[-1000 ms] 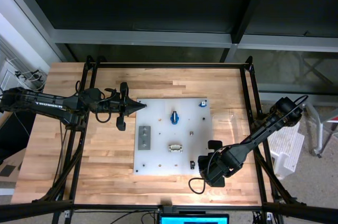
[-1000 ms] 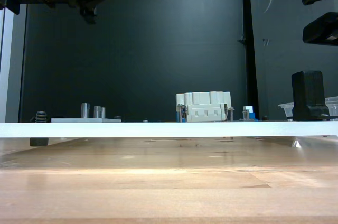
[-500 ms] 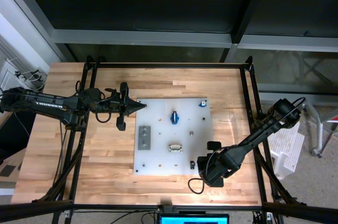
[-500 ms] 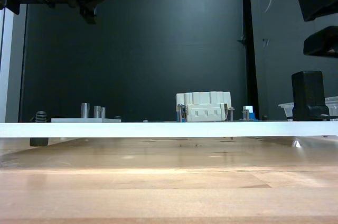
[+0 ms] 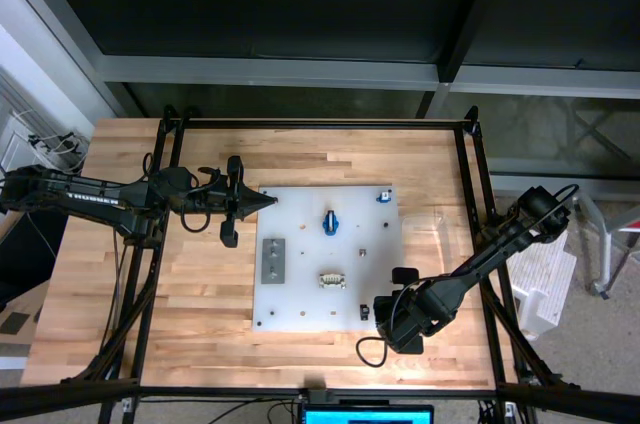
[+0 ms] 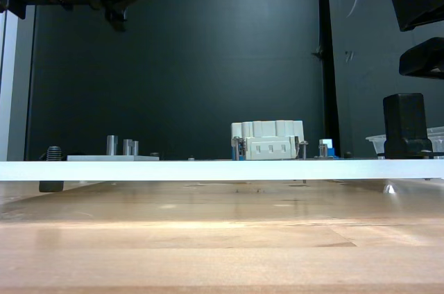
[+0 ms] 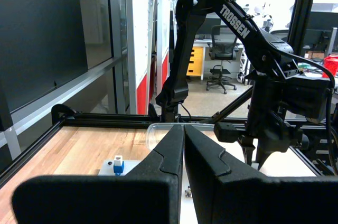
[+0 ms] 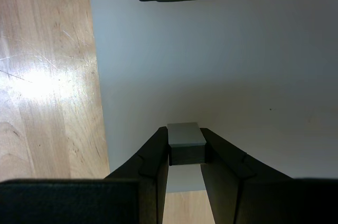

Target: Pick the 16mm bar and install on taskboard

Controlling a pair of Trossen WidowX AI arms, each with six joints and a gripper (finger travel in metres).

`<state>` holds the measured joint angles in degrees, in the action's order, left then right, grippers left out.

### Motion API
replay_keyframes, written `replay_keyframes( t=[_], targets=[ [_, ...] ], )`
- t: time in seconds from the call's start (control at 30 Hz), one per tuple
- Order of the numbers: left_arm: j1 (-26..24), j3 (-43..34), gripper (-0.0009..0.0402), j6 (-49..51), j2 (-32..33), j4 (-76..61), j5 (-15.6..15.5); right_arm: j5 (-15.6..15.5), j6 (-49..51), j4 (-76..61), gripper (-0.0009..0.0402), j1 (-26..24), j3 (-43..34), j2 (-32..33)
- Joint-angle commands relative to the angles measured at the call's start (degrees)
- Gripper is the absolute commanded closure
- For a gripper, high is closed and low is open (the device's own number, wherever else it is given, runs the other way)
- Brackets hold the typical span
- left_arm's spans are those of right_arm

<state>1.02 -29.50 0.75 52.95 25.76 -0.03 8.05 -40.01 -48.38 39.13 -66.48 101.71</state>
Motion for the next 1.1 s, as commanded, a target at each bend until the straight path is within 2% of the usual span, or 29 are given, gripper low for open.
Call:
replay_keyframes(
  t=[0.03,0.43,0.63,0.87,1.1],
  targets=[
    [0.0,0.0,0.0393,0.0,0.0,0.0,0.0,-0.1,0.0,0.0,0.0378,0.0,-0.1,0.0],
    [0.0,0.0,0.0393,0.0,0.0,0.0,0.0,-0.3,0.1,0.0,0.0242,0.0,-0.1,-0.4],
    [0.0,0.0,0.0393,0.0,0.0,0.0,0.0,-0.6,0.2,-0.6,0.0189,0.0,-0.5,-0.9],
    [0.0,0.0,0.0393,0.0,0.0,0.0,0.0,-0.6,0.4,-2.7,0.0164,0.1,-0.5,-4.1],
    [0.0,0.0,0.0393,0.0,0.0,0.0,0.0,-0.6,1.9,-5.8,0.0174,0.1,-0.5,-9.3]
  ],
)
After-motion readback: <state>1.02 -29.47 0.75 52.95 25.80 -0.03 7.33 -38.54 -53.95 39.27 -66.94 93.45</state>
